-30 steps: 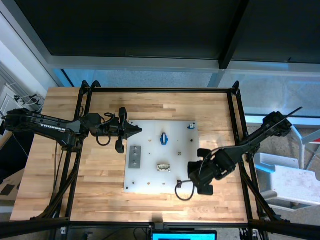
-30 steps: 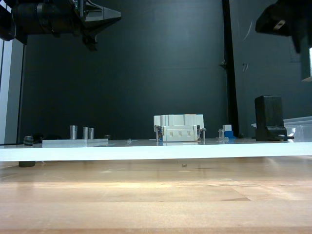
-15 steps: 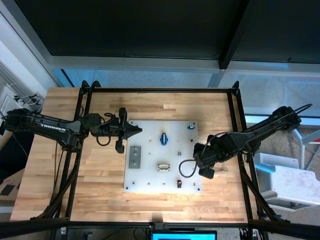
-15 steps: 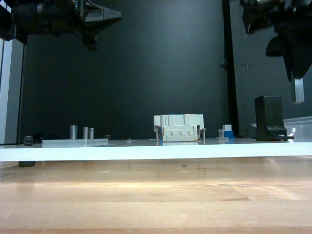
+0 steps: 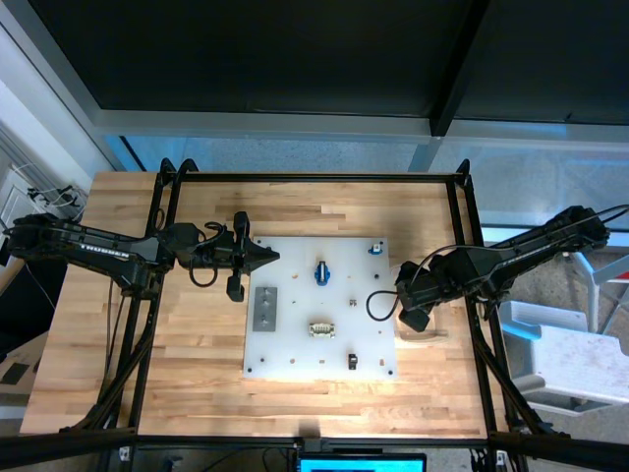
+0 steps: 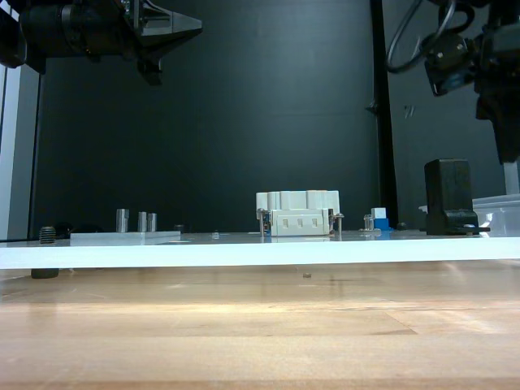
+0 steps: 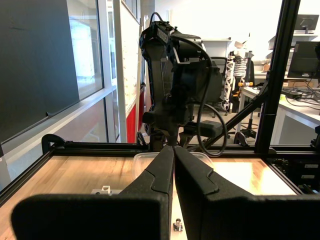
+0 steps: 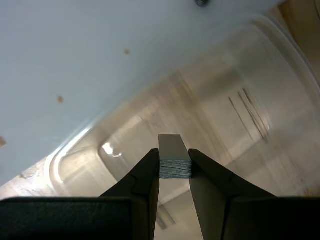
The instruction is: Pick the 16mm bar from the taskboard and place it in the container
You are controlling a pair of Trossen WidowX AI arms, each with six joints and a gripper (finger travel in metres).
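Shows the right pincer (image 8: 174,153) clamped on the bar (image 8: 175,168), carried in the last second from over the taskboard's (image 5: 295,346) near-right corner to above the container (image 8: 225,107), just beside the board's right edge on the surface (image 5: 197,374). Leaves only lowering and release. Offers open room between the container's walls; calls for clearing the rim. Keeps the left pincer (image 7: 173,162), closed and empty, parked above the board's far-left edge.

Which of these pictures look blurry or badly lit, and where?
Right wrist view: the container under the right pincer is smeared, with a bright glint; the bar it grips is sharp. Low view: the left pincer, high above the taskboard, is a dark silhouette.
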